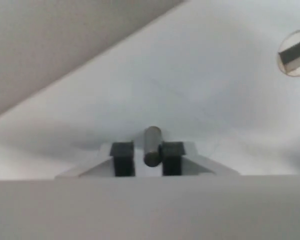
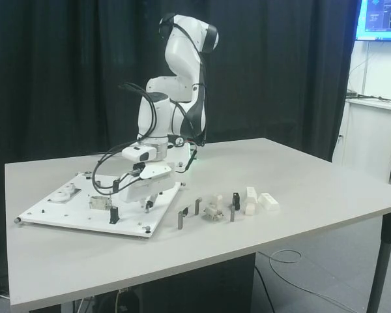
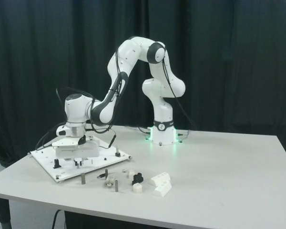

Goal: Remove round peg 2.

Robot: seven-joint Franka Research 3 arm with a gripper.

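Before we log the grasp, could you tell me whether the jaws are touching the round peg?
Touching: in the wrist view the gripper has its black jaws pressed against both sides of the round peg.

There was one white arm (image 3: 119, 76), one white board (image 2: 85, 212), one grey table (image 3: 219, 167), and three white blocks (image 2: 259, 199) on it.

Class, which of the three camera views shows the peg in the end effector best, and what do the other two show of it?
The wrist view: the peg fills the gap between the two black fingertips, seen close up. In both room views the end effector sits low over the white board, and the peg is too small to make out.
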